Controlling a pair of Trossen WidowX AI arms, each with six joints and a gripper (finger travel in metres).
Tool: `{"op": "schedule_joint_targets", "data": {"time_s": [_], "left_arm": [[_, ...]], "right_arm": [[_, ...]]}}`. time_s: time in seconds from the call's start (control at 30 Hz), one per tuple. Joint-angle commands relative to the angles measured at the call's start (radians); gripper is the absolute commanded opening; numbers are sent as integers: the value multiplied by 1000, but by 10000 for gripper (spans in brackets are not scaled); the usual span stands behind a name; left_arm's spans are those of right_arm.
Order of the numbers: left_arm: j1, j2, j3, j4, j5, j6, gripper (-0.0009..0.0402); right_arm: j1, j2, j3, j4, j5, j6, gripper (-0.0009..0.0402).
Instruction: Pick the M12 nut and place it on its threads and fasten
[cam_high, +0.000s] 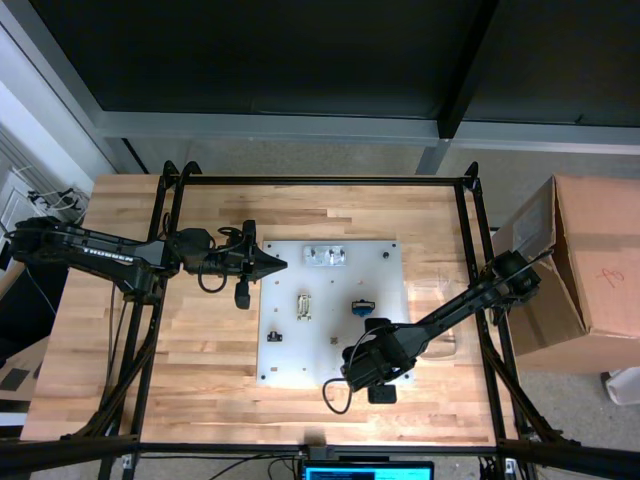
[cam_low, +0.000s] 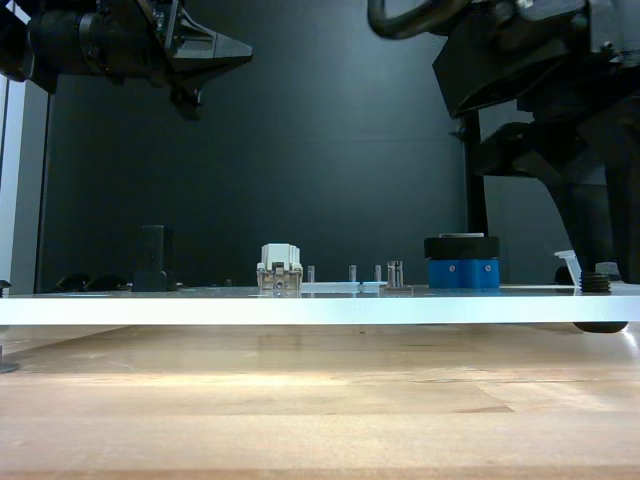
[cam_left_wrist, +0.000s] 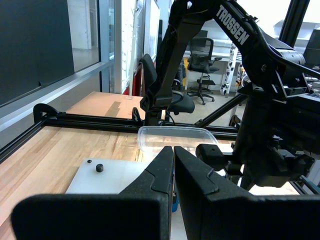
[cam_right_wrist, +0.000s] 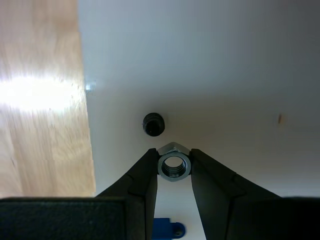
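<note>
The small silver nut (cam_right_wrist: 174, 166) is held between the fingertips of my right gripper (cam_right_wrist: 173, 154), its bore facing the camera. It hangs above the white board (cam_right_wrist: 225, 75), clear of its seat. Just beyond it stands the black ribbed stud (cam_right_wrist: 153, 124), bare, with no nut on it. In the low view the stud (cam_low: 597, 283) shows its ribs under the right arm. In the high view my right gripper (cam_high: 372, 378) is over the board's near right edge. My left gripper (cam_high: 278, 265) hovers at the board's far left edge, high up, fingers together and empty.
A blue and black part (cam_low: 462, 263) and a white connector (cam_low: 280, 270) stand mid-board. A clear tray (cam_left_wrist: 175, 136) lies on the table right of the board. A cardboard box (cam_high: 580, 260) sits beyond the table's right edge. Black frame rails border the table.
</note>
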Motion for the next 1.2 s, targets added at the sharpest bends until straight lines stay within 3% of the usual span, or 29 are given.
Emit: {"op": "schedule_joint_targets", "data": {"time_s": [0.03, 0.2, 0.43, 0.87, 0.97, 1.2], "left_arm": [[0, 0, 0, 0, 0, 0, 0], [0, 0, 0, 0, 0, 0, 0], [0, 0, 0, 0, 0, 0, 0], [0, 0, 0, 0, 0, 0, 0], [0, 0, 0, 0, 0, 0, 0], [0, 0, 0, 0, 0, 0, 0]], "right_arm": [[0, 0, 0, 0, 1, 123, 4], [-2, 0, 0, -1, 0, 282, 4], [-2, -2, 3, -12, 0, 252, 4], [6, -21, 168, -181, -3, -459, 4], [8, -7, 196, -195, -3, -543, 4], [9, 51, 241, -203, -2, -562, 4]]}}
